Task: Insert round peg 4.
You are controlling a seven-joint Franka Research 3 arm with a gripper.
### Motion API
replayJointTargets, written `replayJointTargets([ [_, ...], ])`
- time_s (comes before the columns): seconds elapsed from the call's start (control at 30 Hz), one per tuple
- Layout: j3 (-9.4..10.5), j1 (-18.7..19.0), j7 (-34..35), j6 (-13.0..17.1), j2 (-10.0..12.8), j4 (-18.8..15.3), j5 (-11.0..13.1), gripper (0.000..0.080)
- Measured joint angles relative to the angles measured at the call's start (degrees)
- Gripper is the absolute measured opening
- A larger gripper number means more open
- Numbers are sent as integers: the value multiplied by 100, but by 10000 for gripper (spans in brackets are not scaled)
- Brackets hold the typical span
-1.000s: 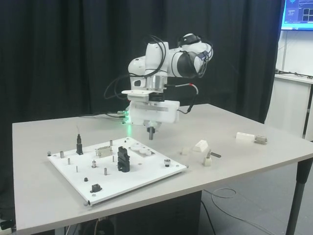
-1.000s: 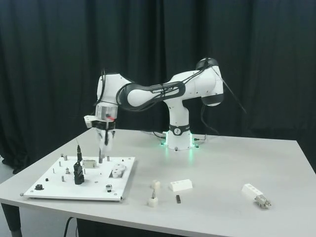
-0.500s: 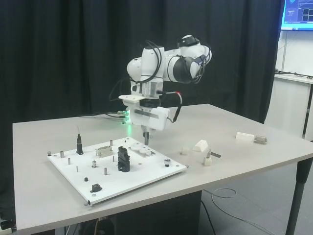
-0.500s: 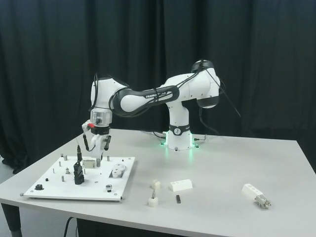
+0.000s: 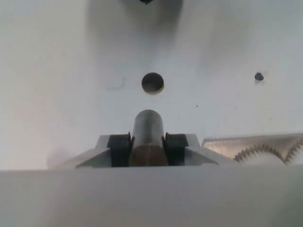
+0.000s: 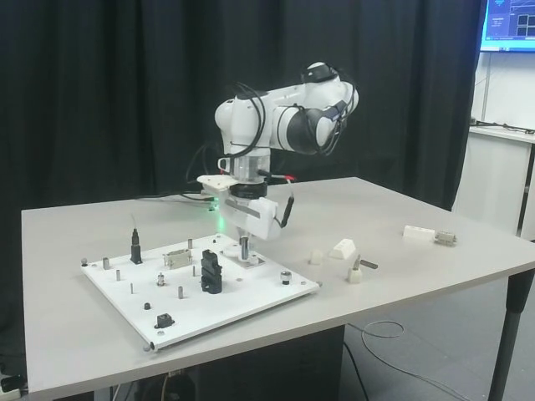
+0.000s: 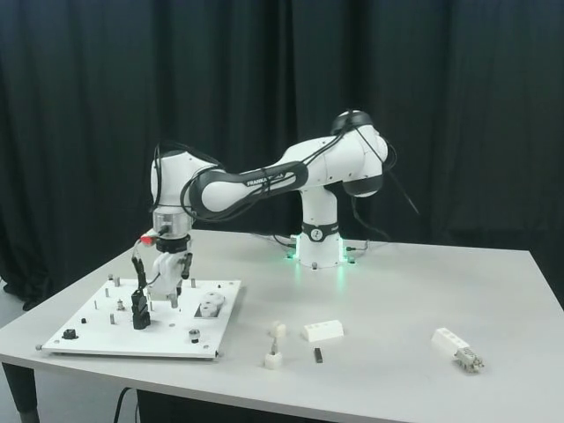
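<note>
Two fingers (image 5: 120, 149) of the gripper (image 5: 148, 150) are closed on the peg (image 5: 148, 132), a grey metal cylinder clamped upright between the black pads. In the wrist view the peg's tip hangs above the white board (image 5: 57, 85), and a round dark hole (image 5: 152, 82) lies just beyond it, apart from the tip. A smaller hole (image 5: 258, 76) sits off to one side, and toothed gears (image 5: 258, 152) show beside the gripper.

In the room views the arm (image 7: 264, 181) reaches out over the board (image 6: 209, 292), with the gripper (image 6: 245, 242) low over its far part, near a black block (image 6: 209, 272). Whether the peg touches the board there is hard to judge. Small white parts (image 6: 343, 249) lie on the table (image 6: 401, 251) well apart from the board.
</note>
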Motion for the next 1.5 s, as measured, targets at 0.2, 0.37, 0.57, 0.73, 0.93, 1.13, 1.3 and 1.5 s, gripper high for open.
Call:
replayJointTargets([
  [0.2, 132, -212, 0, -8, 4, 199, 0, 151],
  [0.37, 226, -369, 36, -27, 6, 349, 0, 151],
  [0.57, 318, -517, 119, -75, 18, 510, 0, 151],
  [0.73, 381, -599, 135, -86, 30, 601, -23, 151],
  [0.93, 413, -641, 168, -76, 81, 670, -103, 151],
  [1.13, 476, -645, 230, -19, 81, 693, -180, 151],
  [1.3, 530, -645, 266, 18, 81, 698, -181, 151],
  [1.5, 579, -638, 355, 88, 81, 699, -179, 151],
])
